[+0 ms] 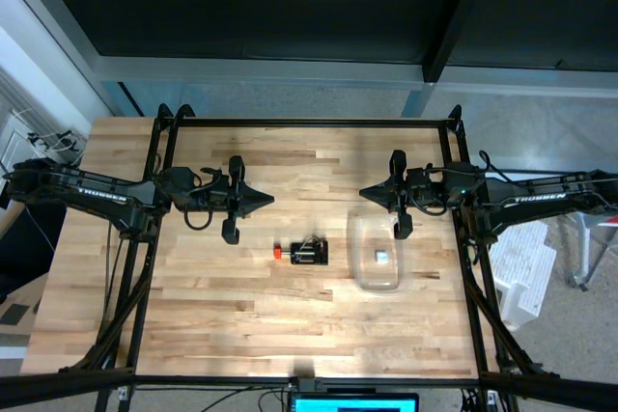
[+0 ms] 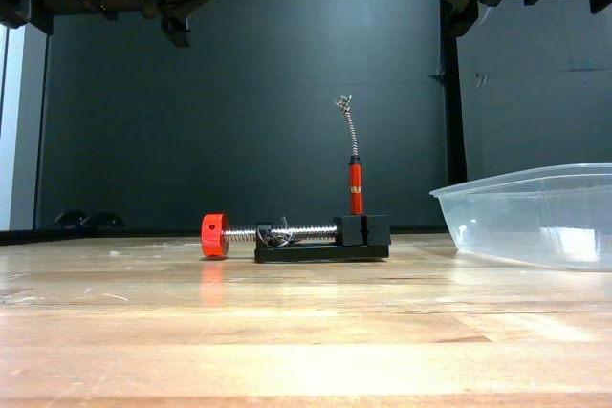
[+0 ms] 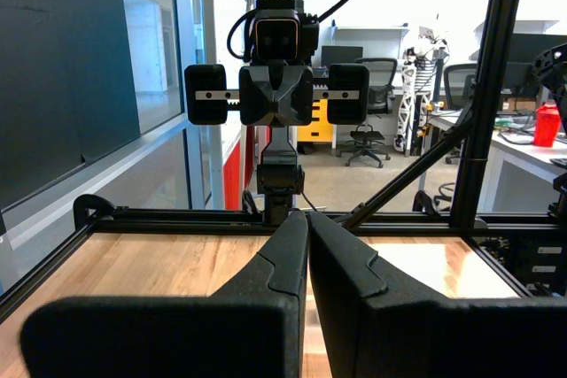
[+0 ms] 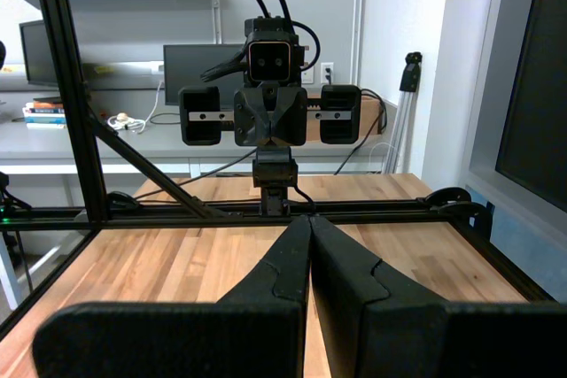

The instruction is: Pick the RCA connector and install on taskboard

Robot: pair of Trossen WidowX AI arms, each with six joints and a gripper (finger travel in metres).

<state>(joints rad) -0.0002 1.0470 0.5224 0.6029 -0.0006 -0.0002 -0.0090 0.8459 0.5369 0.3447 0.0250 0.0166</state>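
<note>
While both arms reach inward well above the pale wooden bench (image 1: 241, 325), neither touches anything. The left gripper (image 1: 266, 200) hovers over the far left part of the bench, its black fingers (image 3: 288, 254) pressed together with nothing between them. The right gripper (image 1: 364, 193) faces it from the far right, its fingers (image 4: 288, 258) likewise closed on nothing. Between them, nearer the front edge, sits the small black rectangular taskboard (image 1: 309, 253), with a red knob (image 2: 214, 235) at its left end and a thin springy stem (image 2: 353, 155) rising from it. Just to its right, towards the right edge, lies a clear plastic tray (image 1: 386, 282). The tiny grey-silver RCA connector (image 1: 381, 257) rests inside it, apart from the taskboard.
</note>
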